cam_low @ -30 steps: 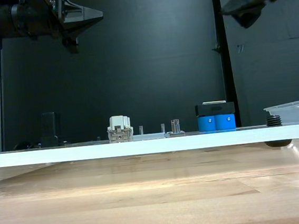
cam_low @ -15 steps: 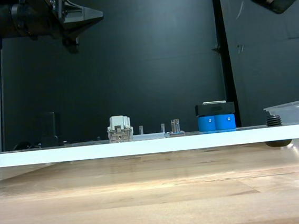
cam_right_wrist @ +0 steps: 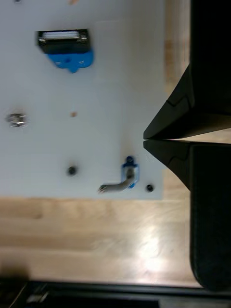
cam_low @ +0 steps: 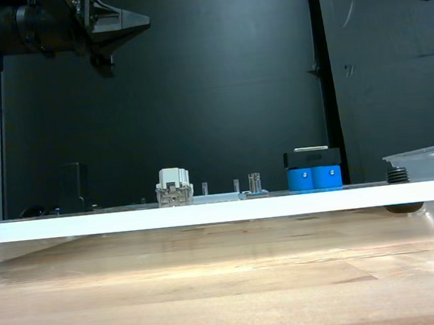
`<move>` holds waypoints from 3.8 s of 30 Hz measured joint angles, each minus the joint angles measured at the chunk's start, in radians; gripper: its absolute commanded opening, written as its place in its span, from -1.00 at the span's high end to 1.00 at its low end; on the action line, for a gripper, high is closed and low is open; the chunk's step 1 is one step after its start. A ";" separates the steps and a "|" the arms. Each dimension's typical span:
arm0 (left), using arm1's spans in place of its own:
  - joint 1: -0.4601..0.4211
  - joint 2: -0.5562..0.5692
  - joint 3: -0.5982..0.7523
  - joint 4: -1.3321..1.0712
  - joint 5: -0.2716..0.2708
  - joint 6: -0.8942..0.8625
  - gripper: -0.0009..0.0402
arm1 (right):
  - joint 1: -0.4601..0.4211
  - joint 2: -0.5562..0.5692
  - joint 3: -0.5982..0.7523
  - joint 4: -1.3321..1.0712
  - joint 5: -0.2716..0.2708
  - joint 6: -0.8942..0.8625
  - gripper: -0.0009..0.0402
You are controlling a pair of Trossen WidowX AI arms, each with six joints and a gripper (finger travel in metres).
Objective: Remove the RJ45 connector from the taskboard and place in the container
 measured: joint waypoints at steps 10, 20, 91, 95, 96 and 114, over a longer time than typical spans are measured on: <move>0.000 0.000 0.000 0.000 0.000 0.000 0.96 | 0.003 0.047 0.007 0.002 -0.049 0.055 0.50; 0.000 0.000 0.000 0.000 0.000 0.000 0.96 | 0.006 0.111 0.006 0.047 -0.046 0.059 -0.01; 0.000 0.000 0.000 0.000 0.000 0.000 0.96 | 0.033 0.185 -0.165 0.331 -0.021 0.020 0.95; 0.000 0.000 0.000 0.000 0.000 0.000 0.96 | 0.033 0.163 -0.161 0.323 -0.020 0.020 0.96; 0.000 0.000 0.000 0.000 0.000 0.000 0.96 | 0.033 0.161 -0.161 0.322 -0.021 0.020 0.96; 0.000 0.000 0.000 0.000 0.000 0.000 0.96 | -0.003 0.079 -0.023 0.181 -0.020 -0.003 0.96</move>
